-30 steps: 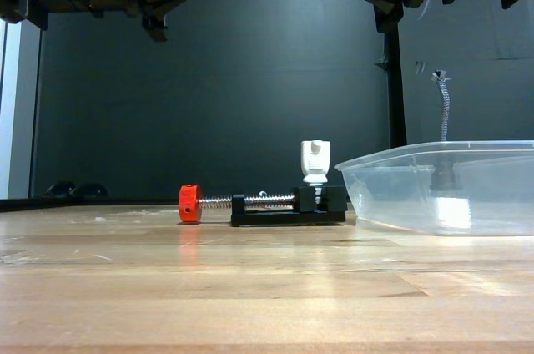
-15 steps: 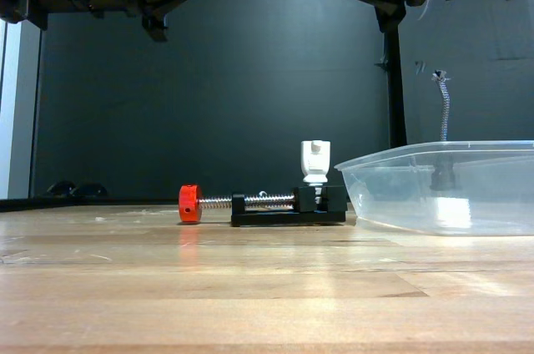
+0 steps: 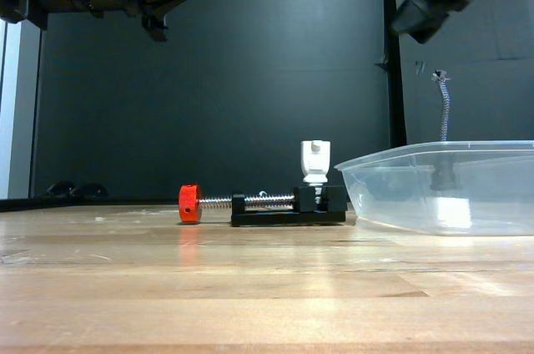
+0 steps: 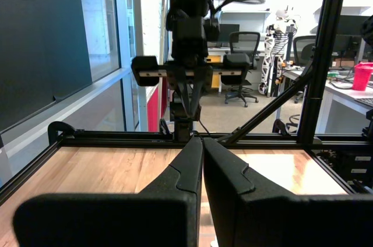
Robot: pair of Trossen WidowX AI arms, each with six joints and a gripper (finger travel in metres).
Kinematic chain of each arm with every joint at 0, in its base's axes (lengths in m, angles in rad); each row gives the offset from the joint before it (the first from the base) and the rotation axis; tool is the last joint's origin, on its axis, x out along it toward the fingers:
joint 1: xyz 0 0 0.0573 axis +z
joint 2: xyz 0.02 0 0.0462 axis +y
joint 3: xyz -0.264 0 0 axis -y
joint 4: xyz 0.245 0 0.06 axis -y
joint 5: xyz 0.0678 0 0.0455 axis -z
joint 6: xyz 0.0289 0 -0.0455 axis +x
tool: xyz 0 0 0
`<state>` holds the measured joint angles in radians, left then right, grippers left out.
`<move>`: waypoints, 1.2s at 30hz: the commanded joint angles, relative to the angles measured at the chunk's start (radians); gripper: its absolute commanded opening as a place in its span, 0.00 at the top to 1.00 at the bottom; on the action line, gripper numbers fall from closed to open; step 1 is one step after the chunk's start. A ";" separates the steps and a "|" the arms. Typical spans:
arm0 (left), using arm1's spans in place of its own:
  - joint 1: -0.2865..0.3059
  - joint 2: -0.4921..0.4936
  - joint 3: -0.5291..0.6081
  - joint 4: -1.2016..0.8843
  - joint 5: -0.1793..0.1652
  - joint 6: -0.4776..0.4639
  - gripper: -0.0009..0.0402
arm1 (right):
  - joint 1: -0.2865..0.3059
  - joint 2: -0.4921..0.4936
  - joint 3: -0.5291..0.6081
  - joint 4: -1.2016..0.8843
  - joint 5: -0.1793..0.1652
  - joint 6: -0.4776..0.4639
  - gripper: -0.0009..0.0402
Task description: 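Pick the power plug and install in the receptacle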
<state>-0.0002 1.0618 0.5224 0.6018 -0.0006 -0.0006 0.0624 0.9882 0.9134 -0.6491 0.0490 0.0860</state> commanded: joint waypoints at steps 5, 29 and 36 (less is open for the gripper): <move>0.000 0.000 0.000 0.000 0.000 0.000 0.98 | 0.066 0.090 0.052 -0.160 0.010 0.030 0.98; 0.000 0.000 0.000 0.000 0.000 0.000 0.98 | 0.259 0.344 0.065 -0.240 0.129 0.172 0.51; 0.000 0.000 0.000 0.000 0.000 0.000 0.98 | 0.262 0.404 0.064 -0.177 0.134 0.179 0.40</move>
